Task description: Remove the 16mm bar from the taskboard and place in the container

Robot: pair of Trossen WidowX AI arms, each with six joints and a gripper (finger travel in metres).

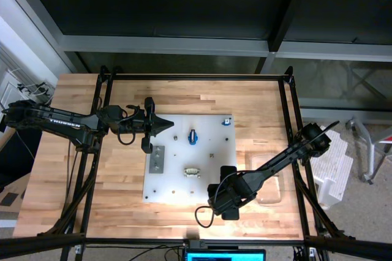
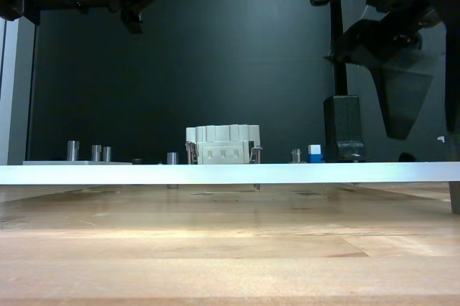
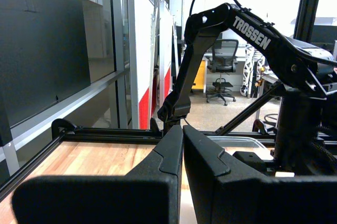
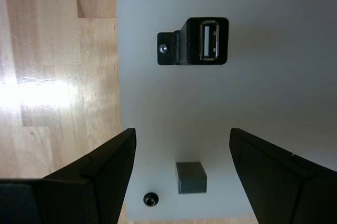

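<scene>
The white taskboard [image 1: 184,178] lies mid-table, its near edge a pale strip [image 2: 144,174] in the low view. My right gripper [image 1: 225,204] hangs over its near right corner, pointing down and open [image 4: 181,134]. Between the spread fingers [image 4: 105,169], on the board, sits a small grey metal piece [image 4: 190,177] that looks like the 16mm bar. Nothing touches it. The clear container [image 1: 271,178] rests on the wood just right of the board. My left gripper [image 1: 164,125] hovers high over the board's far left edge, shut and holding nothing [image 3: 182,148].
A black USB socket block [image 4: 197,48] stands ahead of the right fingers, and a black screw head [image 4: 151,199] sits beside the grey piece. Also on the board are a grey block [image 1: 158,160], a blue knob [image 1: 192,136], a beige connector [image 2: 223,145] and short metal pegs [image 2: 95,152].
</scene>
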